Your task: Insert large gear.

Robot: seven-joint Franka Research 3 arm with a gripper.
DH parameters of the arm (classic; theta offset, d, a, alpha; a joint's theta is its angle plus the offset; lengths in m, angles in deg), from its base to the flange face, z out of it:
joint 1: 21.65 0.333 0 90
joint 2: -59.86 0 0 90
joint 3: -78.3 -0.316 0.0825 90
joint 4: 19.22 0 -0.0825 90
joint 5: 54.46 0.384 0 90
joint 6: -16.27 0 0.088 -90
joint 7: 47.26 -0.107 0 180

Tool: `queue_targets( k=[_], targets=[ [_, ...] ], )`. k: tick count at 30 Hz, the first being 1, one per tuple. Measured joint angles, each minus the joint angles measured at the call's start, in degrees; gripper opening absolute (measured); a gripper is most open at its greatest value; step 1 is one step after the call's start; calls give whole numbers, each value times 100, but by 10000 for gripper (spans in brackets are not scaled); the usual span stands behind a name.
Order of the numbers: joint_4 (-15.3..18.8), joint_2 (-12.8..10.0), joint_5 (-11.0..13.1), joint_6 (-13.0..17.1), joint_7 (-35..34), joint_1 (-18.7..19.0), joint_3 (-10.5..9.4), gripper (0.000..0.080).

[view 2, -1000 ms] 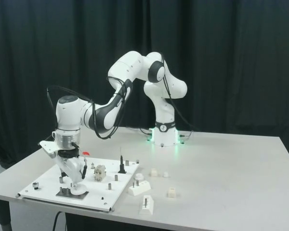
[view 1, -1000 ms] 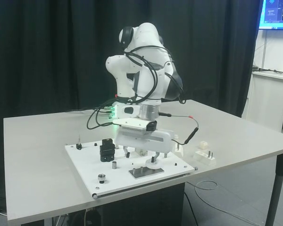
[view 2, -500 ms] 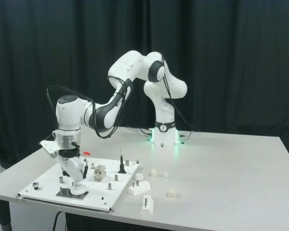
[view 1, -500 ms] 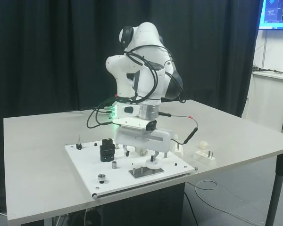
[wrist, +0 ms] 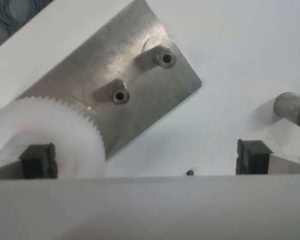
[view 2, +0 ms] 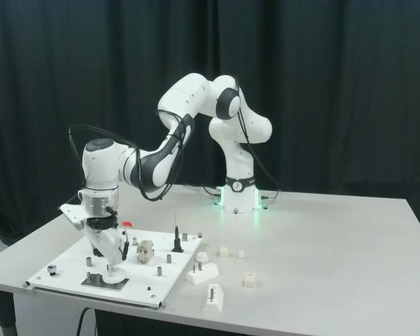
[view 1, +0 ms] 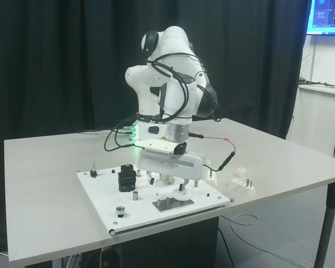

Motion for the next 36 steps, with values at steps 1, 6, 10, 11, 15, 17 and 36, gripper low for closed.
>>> queue_targets(
  k=[1,6,10,11,15,17,36],
  targets=[
    [0,0,0,0,0,0,0,800],
    [0,-1,-3,0,0,0,0,800],
    [2,-1,-11,0,0,0,0,800],
    [2,-1,-15,0,0,0,0,800],
    [4,0,-27,-3,0,0,0,800],
    [4,2,-32,-16,0,0,0,800],
    [9,37,-156,-338,-108,87,0,800]
  ],
)
